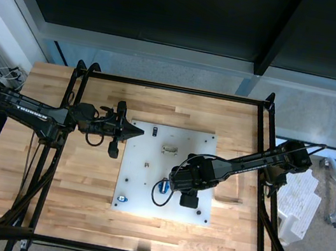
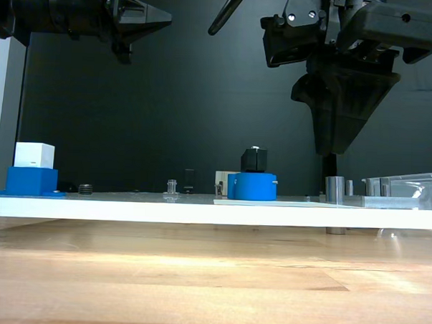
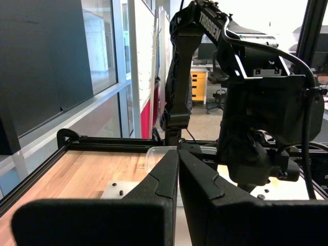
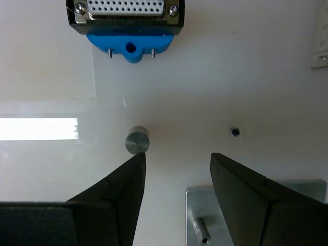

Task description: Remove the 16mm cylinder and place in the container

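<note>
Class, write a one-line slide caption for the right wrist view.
Open right gripper hovers over the white board beside the upright 16mm cylinder; left gripper shut above the board's left edge.

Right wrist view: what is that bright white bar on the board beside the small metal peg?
Right wrist view: likely lamp glare on the glossy board, beside the peg under the open right gripper. Left wrist view: background washed out behind the shut left gripper, raised at the board's left edge.

Left pincer [image 1: 138, 132] hangs raised and level, fingers pressed together; right pincer [image 4: 177, 159] points straight down, fingers parted.
</note>
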Motion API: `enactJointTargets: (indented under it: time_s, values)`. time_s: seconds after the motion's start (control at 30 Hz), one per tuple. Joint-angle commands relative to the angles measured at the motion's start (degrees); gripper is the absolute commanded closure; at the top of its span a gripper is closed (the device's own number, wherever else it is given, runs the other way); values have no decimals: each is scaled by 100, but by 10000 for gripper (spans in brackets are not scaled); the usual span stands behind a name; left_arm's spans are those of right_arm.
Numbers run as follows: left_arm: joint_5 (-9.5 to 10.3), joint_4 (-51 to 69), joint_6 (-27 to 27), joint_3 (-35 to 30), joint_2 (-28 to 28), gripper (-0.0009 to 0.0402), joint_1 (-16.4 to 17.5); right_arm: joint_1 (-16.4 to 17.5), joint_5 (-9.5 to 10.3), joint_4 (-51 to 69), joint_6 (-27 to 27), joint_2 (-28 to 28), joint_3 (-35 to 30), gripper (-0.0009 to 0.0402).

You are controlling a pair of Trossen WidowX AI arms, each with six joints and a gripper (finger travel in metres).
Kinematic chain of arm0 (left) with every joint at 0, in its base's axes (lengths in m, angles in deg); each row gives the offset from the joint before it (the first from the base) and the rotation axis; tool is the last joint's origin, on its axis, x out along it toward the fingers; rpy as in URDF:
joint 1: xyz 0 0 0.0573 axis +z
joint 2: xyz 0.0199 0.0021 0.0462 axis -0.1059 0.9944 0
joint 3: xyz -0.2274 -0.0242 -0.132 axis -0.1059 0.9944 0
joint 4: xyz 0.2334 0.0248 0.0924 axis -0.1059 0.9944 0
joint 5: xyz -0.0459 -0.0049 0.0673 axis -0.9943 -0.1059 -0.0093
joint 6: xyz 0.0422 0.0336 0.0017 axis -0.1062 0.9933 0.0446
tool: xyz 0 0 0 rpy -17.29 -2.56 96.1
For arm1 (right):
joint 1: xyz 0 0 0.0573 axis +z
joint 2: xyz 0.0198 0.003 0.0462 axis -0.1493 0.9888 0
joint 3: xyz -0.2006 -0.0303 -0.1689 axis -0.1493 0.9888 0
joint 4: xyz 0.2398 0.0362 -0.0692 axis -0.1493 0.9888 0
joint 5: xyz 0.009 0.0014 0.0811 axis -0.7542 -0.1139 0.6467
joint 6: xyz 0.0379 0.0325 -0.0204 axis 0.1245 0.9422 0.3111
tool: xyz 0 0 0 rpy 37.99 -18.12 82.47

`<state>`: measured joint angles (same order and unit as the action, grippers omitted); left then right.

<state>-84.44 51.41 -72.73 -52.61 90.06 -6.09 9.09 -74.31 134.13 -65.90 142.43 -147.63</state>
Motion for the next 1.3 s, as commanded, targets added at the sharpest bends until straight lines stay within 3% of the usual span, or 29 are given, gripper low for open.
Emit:
enactJointTargets:
  time_s: [0.03, 0.3, 1.3]
  values:
    - [0, -2, 0, -2, 2, 393, 0, 0, -4, -37, 7, 0, 9, 220]
    - [2, -2, 0, -2, 2, 393, 0, 0, 96, -131, 11, 210, 15, 220]
    - [0, -2, 0, -2, 2, 393, 2, 0, 92, -247, 4, 389, 17, 220]
